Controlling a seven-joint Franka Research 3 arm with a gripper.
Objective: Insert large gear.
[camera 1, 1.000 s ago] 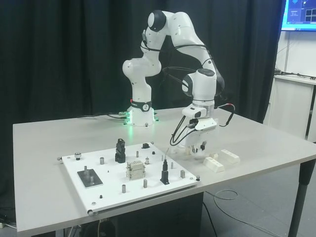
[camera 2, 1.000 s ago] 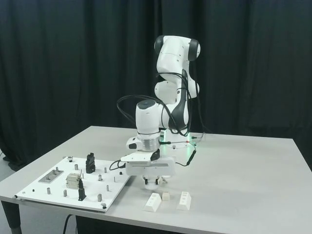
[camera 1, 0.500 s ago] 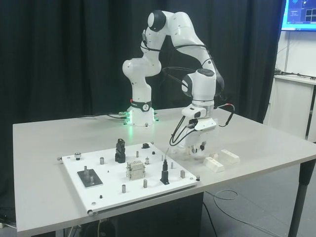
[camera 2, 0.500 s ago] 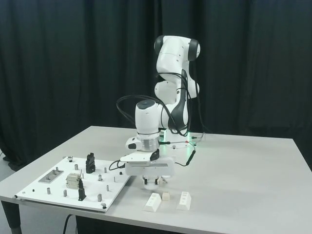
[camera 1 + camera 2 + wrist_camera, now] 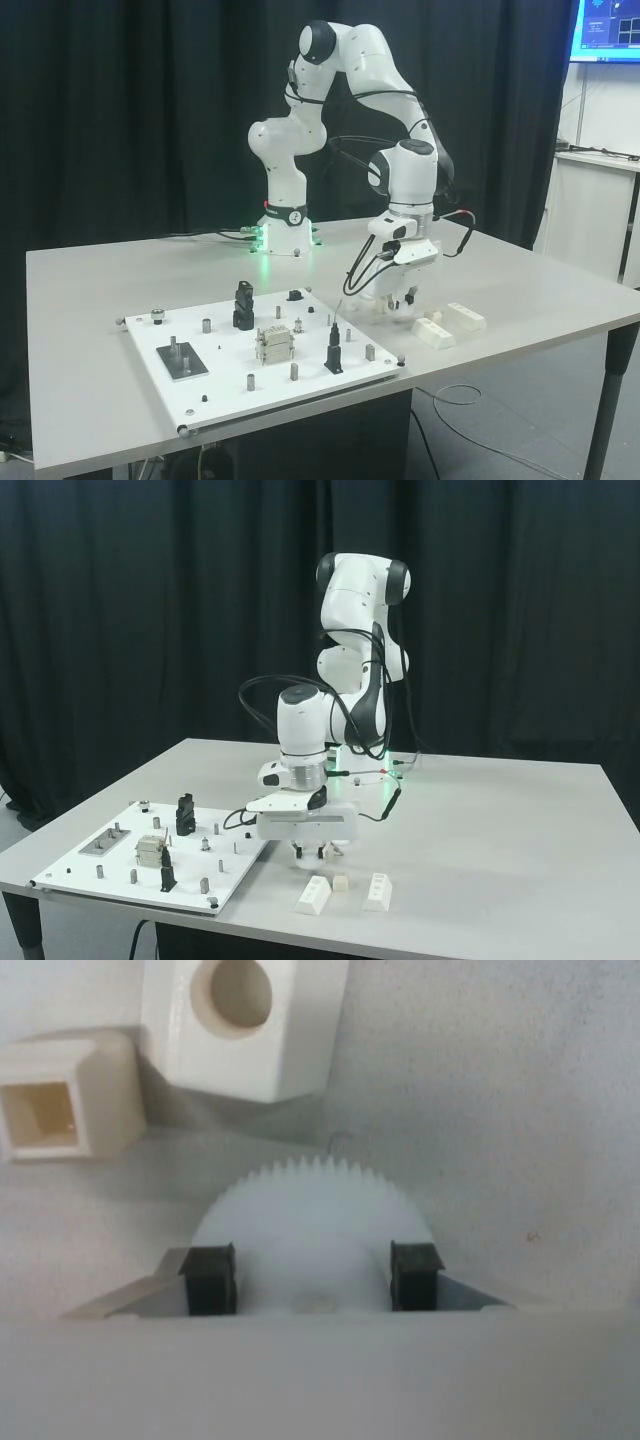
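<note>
While the gripper point(image 5: 313, 1278) is lowered close to the grey table point(image 5: 90, 270), the white gear point(image 5: 312, 1230) is clamped between its 2 black fingertips point(image 5: 209, 1278). Just beside the gear, 2 white blocks point(image 5: 242, 1022) are seen, and the white board point(image 5: 120, 872) lies well apart.

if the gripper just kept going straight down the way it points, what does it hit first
The large gear: it lies flat on the grey table between the gripper fingers, directly below. Whether the black pads already touch its rim is unclear.
</note>
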